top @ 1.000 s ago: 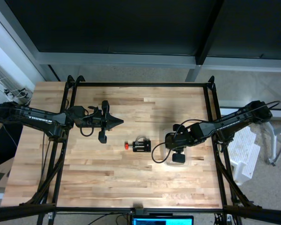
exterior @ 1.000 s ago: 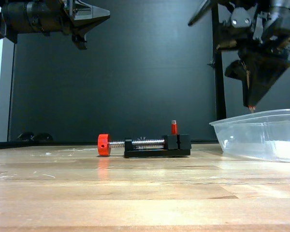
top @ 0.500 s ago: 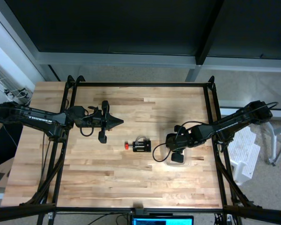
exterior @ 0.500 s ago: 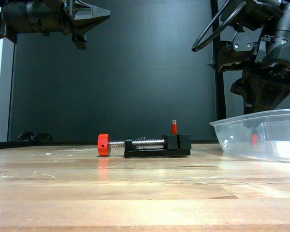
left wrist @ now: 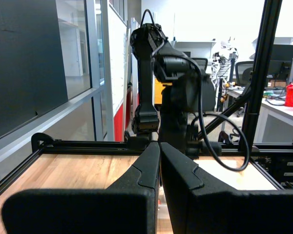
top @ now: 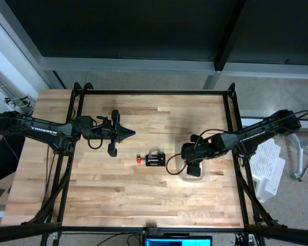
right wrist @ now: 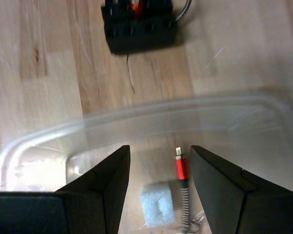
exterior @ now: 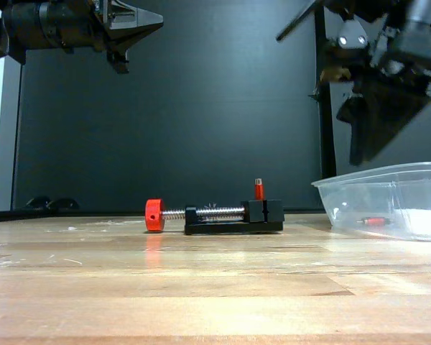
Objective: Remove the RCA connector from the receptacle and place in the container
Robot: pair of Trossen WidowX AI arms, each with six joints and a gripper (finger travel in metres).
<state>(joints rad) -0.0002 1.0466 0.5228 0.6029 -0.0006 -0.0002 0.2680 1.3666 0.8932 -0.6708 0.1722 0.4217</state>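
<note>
Since half a second ago, the right gripper (exterior: 358,159) has been lifted out of the container (exterior: 388,180). The connector (exterior: 373,221), which was then at its fingertips, has been left lying flat on the container's floor. The fingertips are now held just above the rim. The jaws are spread apart and nothing is gripped by them.

From the right wrist camera, the connector (right wrist: 180,168) is seen through the gap between the two fingers, nearer to one finger (right wrist: 219,190) than to the other. It is touched by neither of them. A small white square piece (right wrist: 156,202) is found just beside it on the same floor.

The receptacle (exterior: 233,215) is placed on the table (top: 143,205), apart from the container and to its left in the low view.

No change is seen at the left gripper (exterior: 158,25), which is held high over the left side of the table, well apart from the receptacle. Its jaws are pressed together, with nothing between them.
</note>
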